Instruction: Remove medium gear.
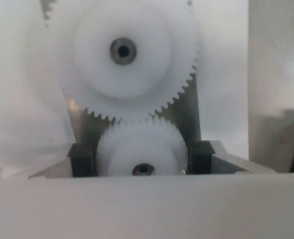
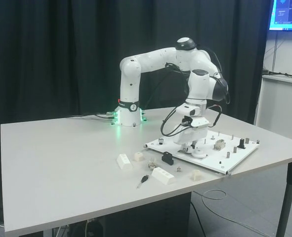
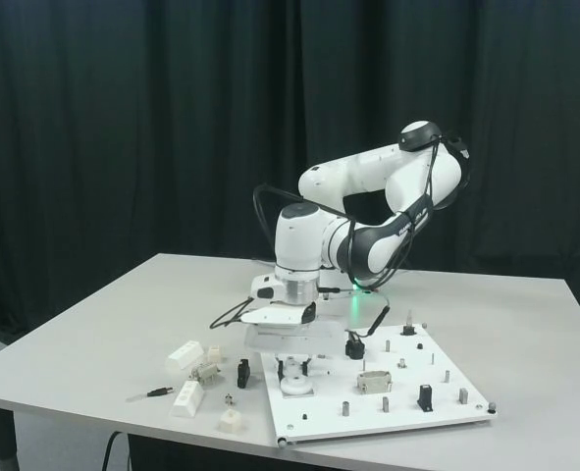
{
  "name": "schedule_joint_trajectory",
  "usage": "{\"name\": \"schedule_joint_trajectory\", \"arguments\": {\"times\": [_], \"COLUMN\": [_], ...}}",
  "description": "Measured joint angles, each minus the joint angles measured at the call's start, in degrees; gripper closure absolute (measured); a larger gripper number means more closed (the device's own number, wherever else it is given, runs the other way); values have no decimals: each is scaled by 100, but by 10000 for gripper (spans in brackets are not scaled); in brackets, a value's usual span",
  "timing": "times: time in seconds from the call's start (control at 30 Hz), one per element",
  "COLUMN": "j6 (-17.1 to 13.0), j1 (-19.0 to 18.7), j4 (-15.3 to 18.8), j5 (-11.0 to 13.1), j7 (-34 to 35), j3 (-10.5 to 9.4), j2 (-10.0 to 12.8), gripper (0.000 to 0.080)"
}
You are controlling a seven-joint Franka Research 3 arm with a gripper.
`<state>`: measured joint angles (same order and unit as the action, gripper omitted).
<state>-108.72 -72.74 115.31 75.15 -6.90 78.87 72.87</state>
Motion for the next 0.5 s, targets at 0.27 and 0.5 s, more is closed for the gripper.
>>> {"name": "schedule_joint_trajectory", "arguments": {"times": [0.27,0.5], "j6": [2,2], "j1": [-8,-12], "j4": [0,-10], "j5": [-12,-39], "j7": [350,-29], "j3": [5,6], "j2": [0,0], "gripper": [409,409]}}
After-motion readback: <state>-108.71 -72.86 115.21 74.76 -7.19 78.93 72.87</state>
